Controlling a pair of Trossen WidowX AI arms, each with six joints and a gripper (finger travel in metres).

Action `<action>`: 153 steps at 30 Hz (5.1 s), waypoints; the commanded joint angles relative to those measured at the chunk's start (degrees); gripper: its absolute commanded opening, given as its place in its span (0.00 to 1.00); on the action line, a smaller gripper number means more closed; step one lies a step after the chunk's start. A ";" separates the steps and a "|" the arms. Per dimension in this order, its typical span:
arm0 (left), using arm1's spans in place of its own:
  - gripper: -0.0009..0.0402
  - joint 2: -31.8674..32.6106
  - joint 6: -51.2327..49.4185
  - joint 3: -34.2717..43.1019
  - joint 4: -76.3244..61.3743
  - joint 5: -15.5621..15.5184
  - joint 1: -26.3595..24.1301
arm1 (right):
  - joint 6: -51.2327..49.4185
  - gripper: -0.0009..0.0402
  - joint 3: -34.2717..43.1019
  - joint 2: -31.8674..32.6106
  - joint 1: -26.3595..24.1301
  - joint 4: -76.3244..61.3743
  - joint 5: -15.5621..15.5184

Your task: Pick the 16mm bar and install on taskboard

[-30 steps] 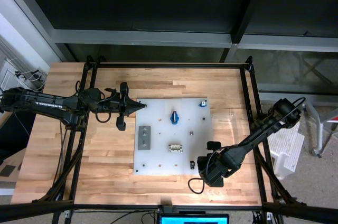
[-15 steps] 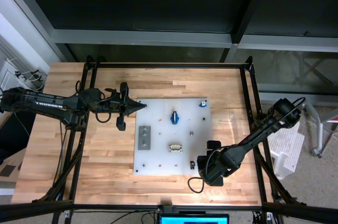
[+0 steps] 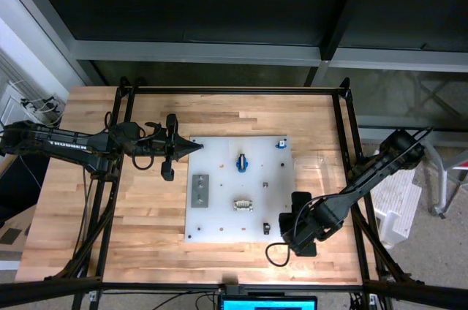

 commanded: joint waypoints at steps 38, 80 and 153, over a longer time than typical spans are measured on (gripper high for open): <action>0.02 0.02 0.00 0.00 0.02 0.00 0.02 | -4.50 0.37 0.07 -13.20 -2.03 3.45 3.41; 0.02 0.02 0.00 0.00 -0.20 0.00 0.00 | -36.52 0.02 -18.80 -29.59 -37.68 61.79 -2.99; 0.02 0.02 0.00 0.00 -0.17 0.00 0.00 | -35.04 0.02 -33.03 -35.69 -42.14 79.60 -9.92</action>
